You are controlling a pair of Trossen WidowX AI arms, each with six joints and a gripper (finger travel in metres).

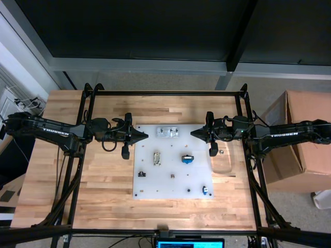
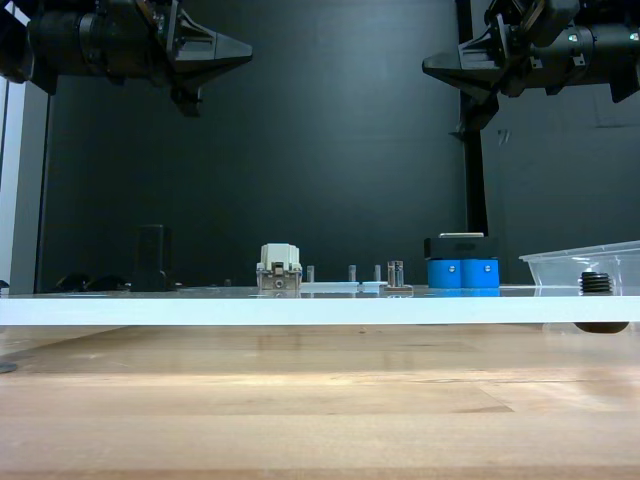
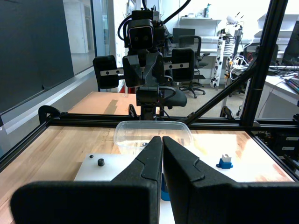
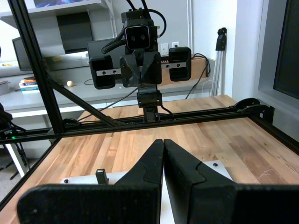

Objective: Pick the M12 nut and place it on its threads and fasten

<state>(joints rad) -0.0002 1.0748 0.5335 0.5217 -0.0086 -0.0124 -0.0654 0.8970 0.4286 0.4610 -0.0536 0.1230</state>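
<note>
The small silver nut lies free inside the clear tray, just right of the white board. Its black ribbed stud stands bare near the board's near right edge; the left wrist view also shows the stud. My left gripper hangs high over the board's far left edge, shut with nothing in it. Opposite it, my right gripper hangs high over the far right part of the board, also shut and empty. Both point inward at each other.
On the board stand a beige connector, a blue part, a silver block and a small blue piece. A black frame rings the table. A cardboard box sits off the right edge.
</note>
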